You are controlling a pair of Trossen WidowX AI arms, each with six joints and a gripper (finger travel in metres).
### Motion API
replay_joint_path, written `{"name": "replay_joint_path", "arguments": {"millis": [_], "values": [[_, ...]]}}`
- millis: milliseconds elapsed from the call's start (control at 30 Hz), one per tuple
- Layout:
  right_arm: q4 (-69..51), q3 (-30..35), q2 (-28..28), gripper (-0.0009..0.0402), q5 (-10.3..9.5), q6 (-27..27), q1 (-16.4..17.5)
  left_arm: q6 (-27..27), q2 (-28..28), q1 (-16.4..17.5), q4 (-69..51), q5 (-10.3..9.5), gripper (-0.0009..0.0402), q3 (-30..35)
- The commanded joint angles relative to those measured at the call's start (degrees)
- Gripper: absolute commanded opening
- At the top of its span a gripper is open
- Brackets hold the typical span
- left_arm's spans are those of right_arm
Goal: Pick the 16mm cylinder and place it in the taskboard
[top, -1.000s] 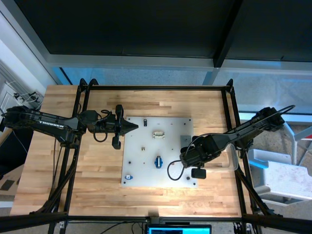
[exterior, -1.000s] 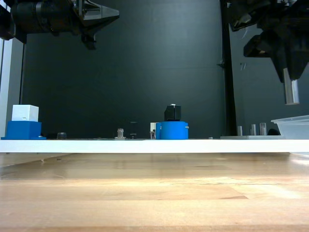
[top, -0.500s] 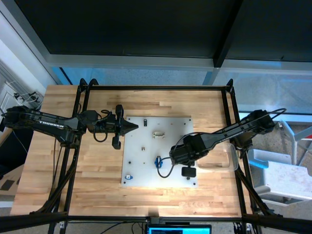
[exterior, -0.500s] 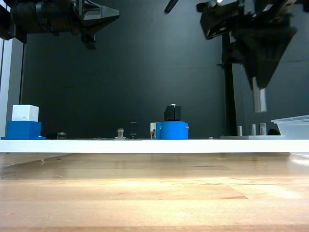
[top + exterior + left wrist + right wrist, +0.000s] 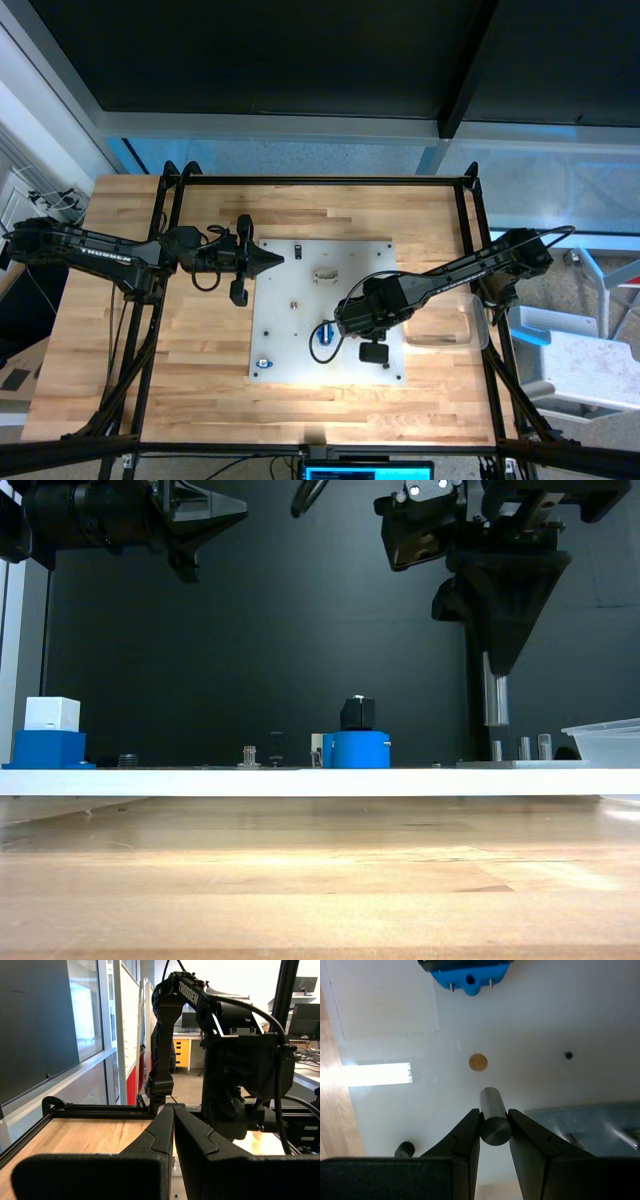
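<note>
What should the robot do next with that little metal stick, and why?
Probably nudge the right gripper so the 16mm cylinder it grips lines up with the round hole in the taskboard; it hangs above the board, seemingly short of that hole. The left gripper hangs shut by the board's left edge.

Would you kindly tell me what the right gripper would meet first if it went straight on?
Probably the taskboard, near its small round hole; the 16mm cylinder in the right gripper would touch first. The left gripper hangs shut over the board's left edge.

Left pincer [image 5: 173, 1112] black; right pincer [image 5: 493, 1116] black; 16mm cylinder [image 5: 492, 1102] dark grey; taskboard [image 5: 555, 1005] white; fitting [image 5: 469, 972] blue.
</note>
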Motion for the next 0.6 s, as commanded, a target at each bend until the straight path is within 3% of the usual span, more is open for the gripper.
{"name": "replay_joint_path", "arguments": {"millis": [33, 600], "values": [[0.74, -0.04, 0.72, 0.0009, 0.02, 0.07, -0.13, 0.00, 0.02, 0.02, 0.00, 0.02, 0.0000, 0.02], [4.44, 0.22, 3.87, 0.0009, -0.04, 0.02, -0.50, 0.02, 0.02, 0.00, 0.00, 0.02, 0.0000, 0.02]]}}
